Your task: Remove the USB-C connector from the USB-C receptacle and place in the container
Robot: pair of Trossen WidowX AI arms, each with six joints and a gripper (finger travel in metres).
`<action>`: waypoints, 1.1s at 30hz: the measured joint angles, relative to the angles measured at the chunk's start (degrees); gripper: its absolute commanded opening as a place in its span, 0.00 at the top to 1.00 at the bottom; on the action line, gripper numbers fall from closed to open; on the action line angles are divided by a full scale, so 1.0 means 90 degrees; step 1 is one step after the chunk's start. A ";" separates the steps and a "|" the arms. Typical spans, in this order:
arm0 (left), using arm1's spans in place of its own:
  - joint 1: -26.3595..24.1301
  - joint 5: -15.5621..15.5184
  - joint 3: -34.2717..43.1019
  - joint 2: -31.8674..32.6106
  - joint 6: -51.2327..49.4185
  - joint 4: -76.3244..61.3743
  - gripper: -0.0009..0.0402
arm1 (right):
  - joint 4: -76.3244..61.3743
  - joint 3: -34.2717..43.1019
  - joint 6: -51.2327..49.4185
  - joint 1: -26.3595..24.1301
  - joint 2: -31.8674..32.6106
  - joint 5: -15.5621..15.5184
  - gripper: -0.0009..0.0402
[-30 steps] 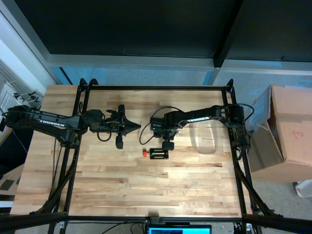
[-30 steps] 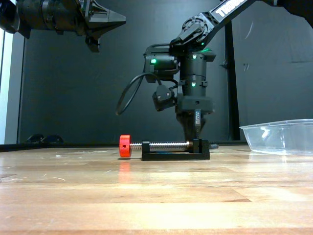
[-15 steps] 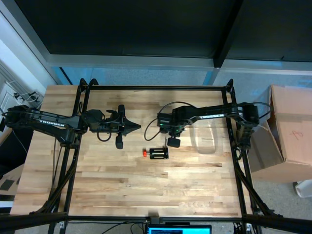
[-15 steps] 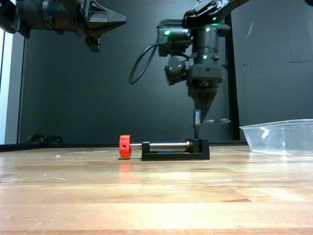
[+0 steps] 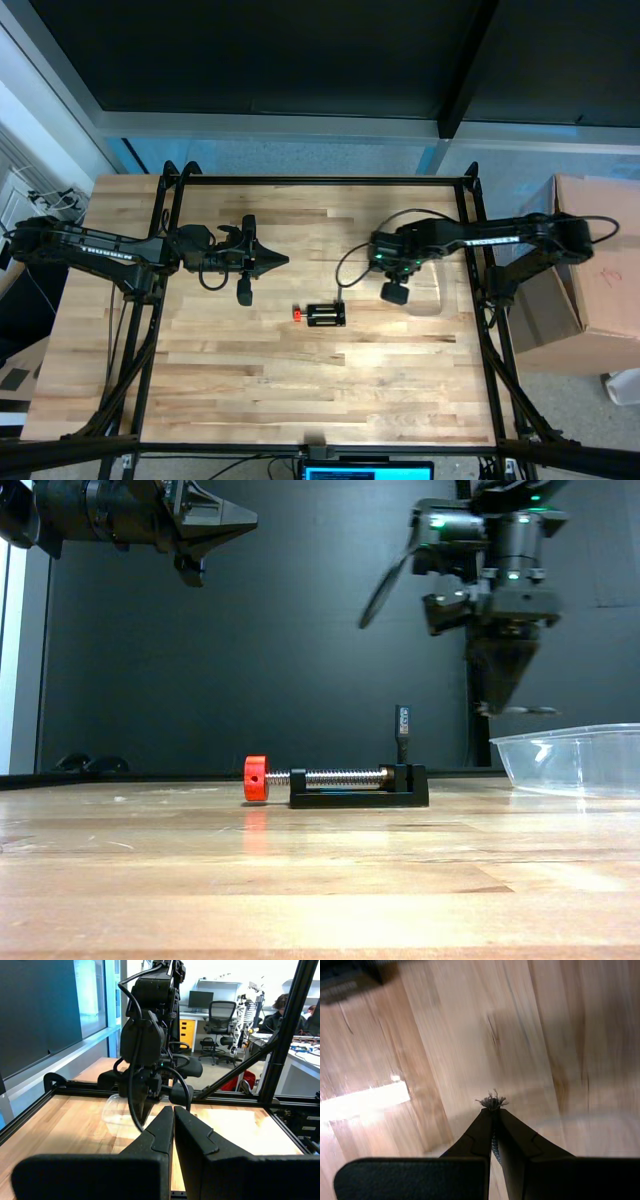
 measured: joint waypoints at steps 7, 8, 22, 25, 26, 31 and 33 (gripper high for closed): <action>0.0000 0.0000 0.0002 0.0000 0.0002 0.0000 0.98 | 0.0029 -0.0869 0.0367 0.0002 -0.0804 0.0095 0.95; 0.0000 0.0000 0.0002 0.0000 0.0000 0.0000 0.98 | 0.0039 -0.0957 0.0415 0.0002 -0.0852 0.0092 0.92; 0.0000 0.0002 0.0000 -0.0002 0.0000 0.0000 0.98 | 0.0041 -0.1195 0.0721 0.0002 -0.0920 0.0095 0.50; 0.0000 0.0000 0.0000 -0.0002 0.0002 0.0002 0.98 | 0.0049 -0.1076 0.0719 0.0005 -0.0920 0.0092 0.51; 0.0000 0.0000 0.0000 0.0000 0.0000 0.0002 0.98 | 0.0053 -0.0993 0.0716 0.0015 -0.0920 0.0092 0.52; 0.0000 0.0000 0.0002 0.0000 0.0000 0.0002 0.98 | 0.0452 -0.0614 0.0612 0.0134 -0.1156 0.0090 0.57; 0.0000 0.0000 0.0000 0.0000 0.0000 0.0000 0.98 | 0.0940 -0.0600 0.0505 0.0245 -0.1384 0.0087 0.60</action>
